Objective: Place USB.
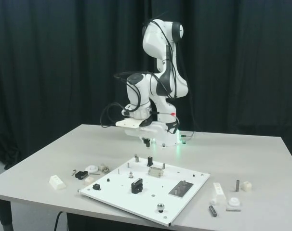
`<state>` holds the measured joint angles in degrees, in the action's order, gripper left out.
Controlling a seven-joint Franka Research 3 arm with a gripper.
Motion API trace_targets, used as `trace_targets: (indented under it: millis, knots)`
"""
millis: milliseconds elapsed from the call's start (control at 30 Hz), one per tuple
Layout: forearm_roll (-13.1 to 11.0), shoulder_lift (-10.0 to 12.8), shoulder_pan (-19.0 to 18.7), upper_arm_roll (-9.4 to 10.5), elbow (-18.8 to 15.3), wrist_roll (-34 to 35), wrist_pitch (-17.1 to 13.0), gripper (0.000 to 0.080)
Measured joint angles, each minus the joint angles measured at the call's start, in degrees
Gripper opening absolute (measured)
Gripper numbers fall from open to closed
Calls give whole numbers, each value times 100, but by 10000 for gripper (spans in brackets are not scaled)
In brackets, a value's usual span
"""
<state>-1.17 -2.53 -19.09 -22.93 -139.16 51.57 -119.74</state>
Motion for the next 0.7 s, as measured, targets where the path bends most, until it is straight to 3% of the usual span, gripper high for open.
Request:
trace_targets:
  millis: [333,700]
  knots:
    - [148,-243,2,-7,27,119,107,139]
    - [187,-285,11,-8,31,128,106,139]
